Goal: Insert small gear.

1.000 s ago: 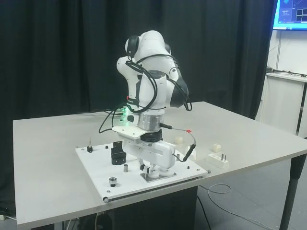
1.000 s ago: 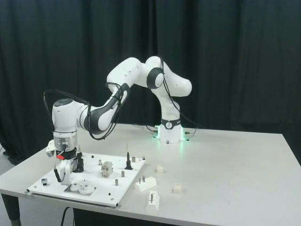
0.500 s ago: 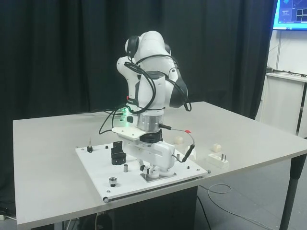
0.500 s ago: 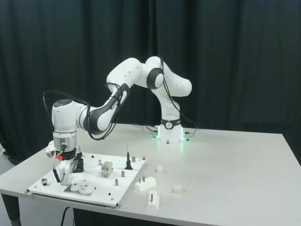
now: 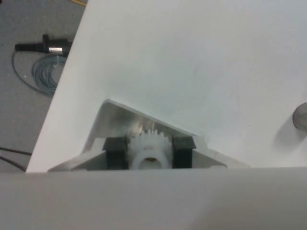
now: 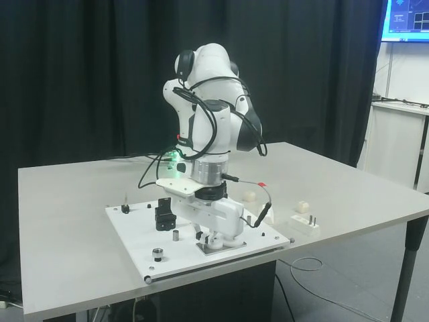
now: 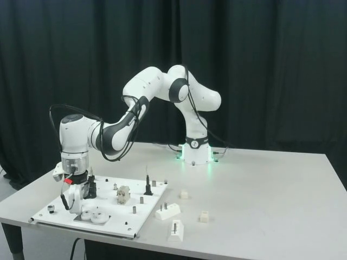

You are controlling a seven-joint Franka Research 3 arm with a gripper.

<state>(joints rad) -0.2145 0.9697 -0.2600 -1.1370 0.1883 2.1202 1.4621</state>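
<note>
Gripping the small gear (image 5: 149, 149) between black fingers (image 5: 115, 152).
Gripper (image 5: 149, 153) clenched over the metal plate (image 5: 115, 122) on the white board (image 5: 192, 62).

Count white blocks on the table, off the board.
4. Small block near the board's corner, small block farther out, pegged block beside the board, pegged block at the table's front edge.

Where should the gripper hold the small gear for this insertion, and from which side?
On its toothed rim, from straight above. In the wrist view the small gear sits flat, bore showing, between the two black finger pads of the gripper, which close on opposite sides above the grey metal plate.
</note>
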